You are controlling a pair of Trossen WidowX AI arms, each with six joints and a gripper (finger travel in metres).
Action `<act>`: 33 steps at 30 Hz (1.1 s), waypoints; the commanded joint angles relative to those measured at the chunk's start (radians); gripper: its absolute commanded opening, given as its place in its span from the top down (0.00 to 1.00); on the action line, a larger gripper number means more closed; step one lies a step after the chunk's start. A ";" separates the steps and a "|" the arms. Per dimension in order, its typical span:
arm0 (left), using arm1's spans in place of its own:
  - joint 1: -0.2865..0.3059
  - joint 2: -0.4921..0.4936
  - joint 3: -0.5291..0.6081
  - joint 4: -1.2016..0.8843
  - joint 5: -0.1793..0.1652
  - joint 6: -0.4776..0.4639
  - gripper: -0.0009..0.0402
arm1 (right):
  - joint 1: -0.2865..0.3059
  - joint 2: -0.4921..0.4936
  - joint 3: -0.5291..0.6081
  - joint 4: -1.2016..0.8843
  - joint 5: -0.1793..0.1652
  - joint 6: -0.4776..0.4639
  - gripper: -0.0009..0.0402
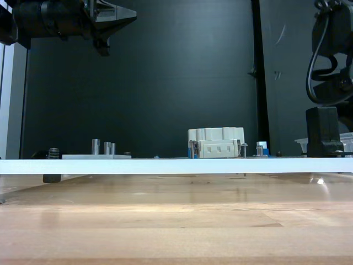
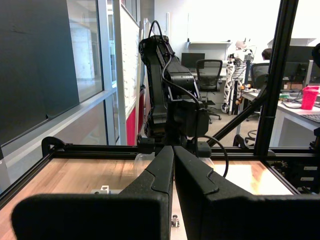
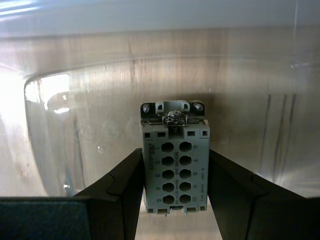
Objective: Pick the HAN10E connector and install on the hub
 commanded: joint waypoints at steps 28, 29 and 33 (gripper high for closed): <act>0.000 0.000 0.000 0.000 0.000 0.000 0.98 | 0.001 0.217 0.534 -0.294 0.000 0.033 0.95; 0.000 0.000 0.000 0.000 0.000 0.000 0.98 | 0.001 0.241 0.556 -0.294 0.000 0.033 0.95; 0.000 0.000 0.000 0.000 0.000 0.000 0.98 | 0.000 0.337 0.647 -0.281 -0.003 0.036 0.95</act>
